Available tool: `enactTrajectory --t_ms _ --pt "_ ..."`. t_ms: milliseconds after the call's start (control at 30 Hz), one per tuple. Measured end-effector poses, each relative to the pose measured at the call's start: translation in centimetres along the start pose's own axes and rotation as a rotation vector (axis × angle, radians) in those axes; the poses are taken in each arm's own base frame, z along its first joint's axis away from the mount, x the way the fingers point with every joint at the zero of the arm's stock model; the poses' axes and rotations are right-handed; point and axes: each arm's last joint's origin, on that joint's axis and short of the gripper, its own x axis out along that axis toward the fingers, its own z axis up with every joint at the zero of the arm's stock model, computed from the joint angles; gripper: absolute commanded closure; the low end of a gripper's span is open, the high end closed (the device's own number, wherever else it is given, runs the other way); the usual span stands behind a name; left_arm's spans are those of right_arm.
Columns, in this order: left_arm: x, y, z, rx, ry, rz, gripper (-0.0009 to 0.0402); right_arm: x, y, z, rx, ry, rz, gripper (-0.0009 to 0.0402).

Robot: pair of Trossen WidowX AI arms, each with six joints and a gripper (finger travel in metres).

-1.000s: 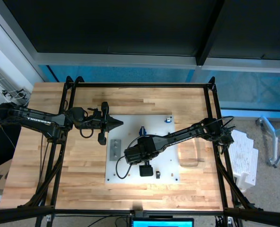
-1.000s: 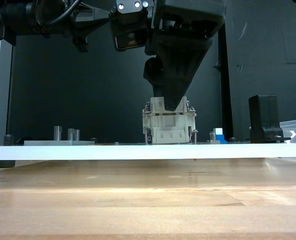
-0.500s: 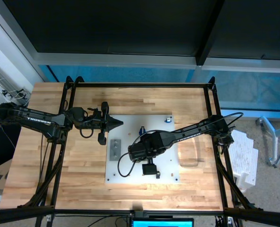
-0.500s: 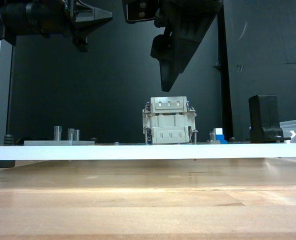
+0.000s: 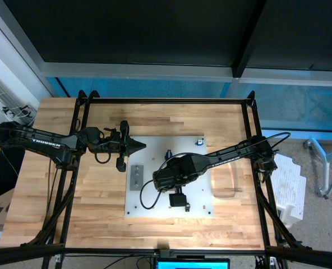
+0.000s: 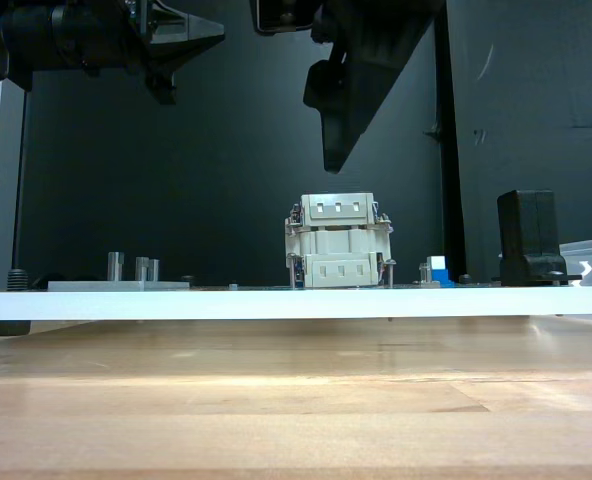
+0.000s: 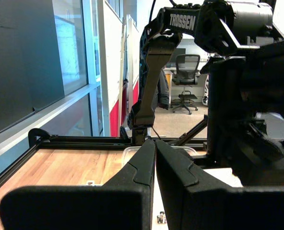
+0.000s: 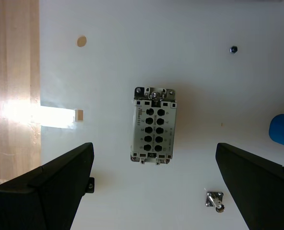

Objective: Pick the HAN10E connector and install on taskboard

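The HAN10E connector [image 6: 336, 240] stands upright on the white taskboard [image 6: 176, 303], seated on a matching beige base. From above, the connector [image 8: 153, 125] shows two rows of pin holes and lies centred between my right gripper's wide-open fingers [image 8: 46, 191]. My right gripper [image 6: 333, 160] hangs clear above it with nothing held. In the high view the right gripper [image 5: 167, 180] hovers over the middle of the taskboard [image 5: 155, 208] and hides the connector. My left gripper [image 5: 138, 145] is shut and empty at the board's far left edge, fingers pressed together [image 7: 155, 158].
On the board are a grey metal block [image 5: 137, 176], a blue part [image 5: 168, 154], a black fitting [image 5: 178, 199] and a small metal fitting [image 8: 214, 199]. A clear plastic tray [image 5: 226, 180] lies right of the board. Black frame rails border the table.
My right gripper has let go of the connector, opened and risen above it. The connector stays seated on the board. The left arm has not moved.
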Motion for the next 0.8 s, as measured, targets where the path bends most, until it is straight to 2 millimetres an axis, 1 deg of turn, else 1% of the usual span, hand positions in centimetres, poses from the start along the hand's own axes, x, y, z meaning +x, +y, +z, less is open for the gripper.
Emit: enactTrajectory --t_ms 167,433,600,800 --pt "0.0 0.0 0.0 0.000 0.000 0.000 0.0392 -2.3 -0.9 -1.2 0.016 -0.070 0.009 0.0036" --pt "0.0 0.0 0.0 0.000 -0.001 0.000 0.0392 -4.3 -3.7 -4.2 0.061 -0.209 -0.021 0.0041" --pt "0.0 0.0 0.0 0.000 -0.001 0.000 0.0392 -5.4 -5.6 -5.7 0.075 -0.307 -0.032 0.0080" --pt "0.0 0.0 0.0 0.000 -0.001 0.000 0.0392 -6.7 -7.3 -7.3 0.096 -0.399 -0.047 0.0155"
